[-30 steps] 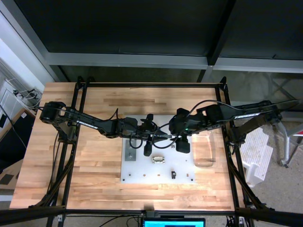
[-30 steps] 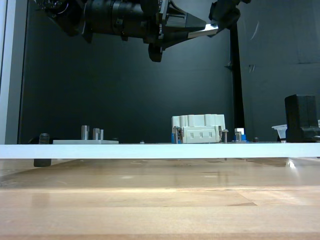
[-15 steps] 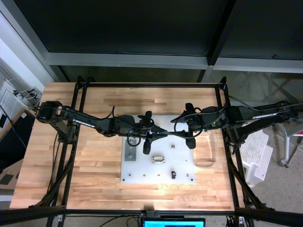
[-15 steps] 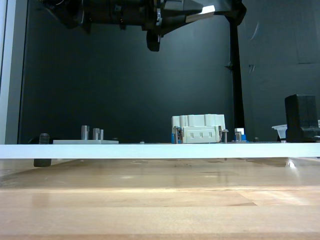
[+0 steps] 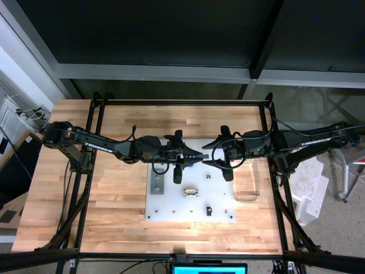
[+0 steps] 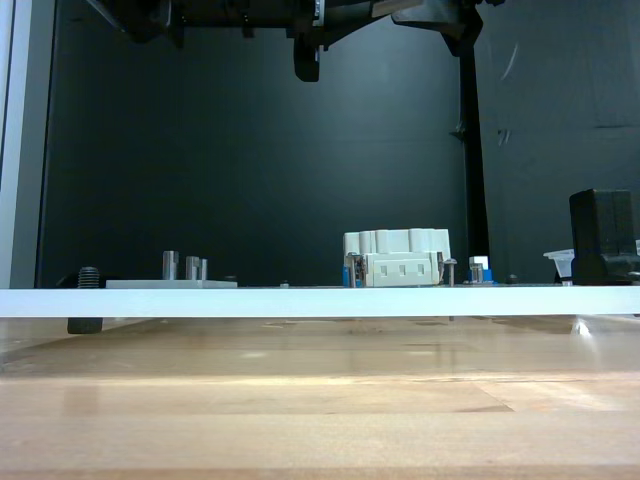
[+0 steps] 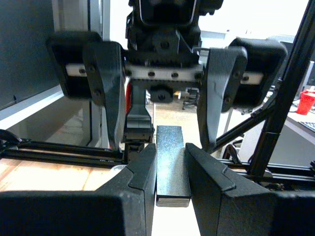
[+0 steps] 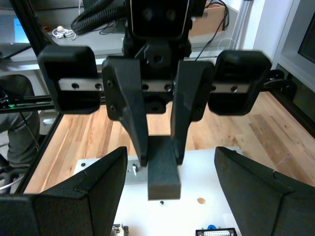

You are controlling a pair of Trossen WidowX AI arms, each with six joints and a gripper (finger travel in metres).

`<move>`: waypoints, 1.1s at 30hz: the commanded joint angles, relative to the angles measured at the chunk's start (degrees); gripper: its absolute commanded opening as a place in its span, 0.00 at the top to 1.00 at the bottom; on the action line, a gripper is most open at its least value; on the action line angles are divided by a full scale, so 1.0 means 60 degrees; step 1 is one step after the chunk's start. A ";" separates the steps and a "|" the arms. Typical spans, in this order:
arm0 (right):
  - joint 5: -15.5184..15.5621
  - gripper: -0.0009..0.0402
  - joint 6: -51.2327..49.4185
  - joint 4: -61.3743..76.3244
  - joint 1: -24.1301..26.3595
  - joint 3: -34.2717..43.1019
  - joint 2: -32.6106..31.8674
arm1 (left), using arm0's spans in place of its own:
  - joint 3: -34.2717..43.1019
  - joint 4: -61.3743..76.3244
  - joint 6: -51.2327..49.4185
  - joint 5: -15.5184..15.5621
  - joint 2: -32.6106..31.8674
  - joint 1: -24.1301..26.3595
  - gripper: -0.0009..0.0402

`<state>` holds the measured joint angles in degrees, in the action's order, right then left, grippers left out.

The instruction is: Pick the 16mm bar and install on taskboard

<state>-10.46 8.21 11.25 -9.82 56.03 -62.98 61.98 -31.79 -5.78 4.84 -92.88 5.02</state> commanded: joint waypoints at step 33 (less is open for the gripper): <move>0.0255 0.60 -0.0317 -0.0546 -0.0091 -0.0503 0.0313 | 0.0004 -0.0022 0.0007 0.0317 0.0047 -0.0022 0.98</move>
<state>-8.97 6.26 8.10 -10.39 52.99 -61.08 61.98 -31.97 -5.76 6.74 -92.58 4.89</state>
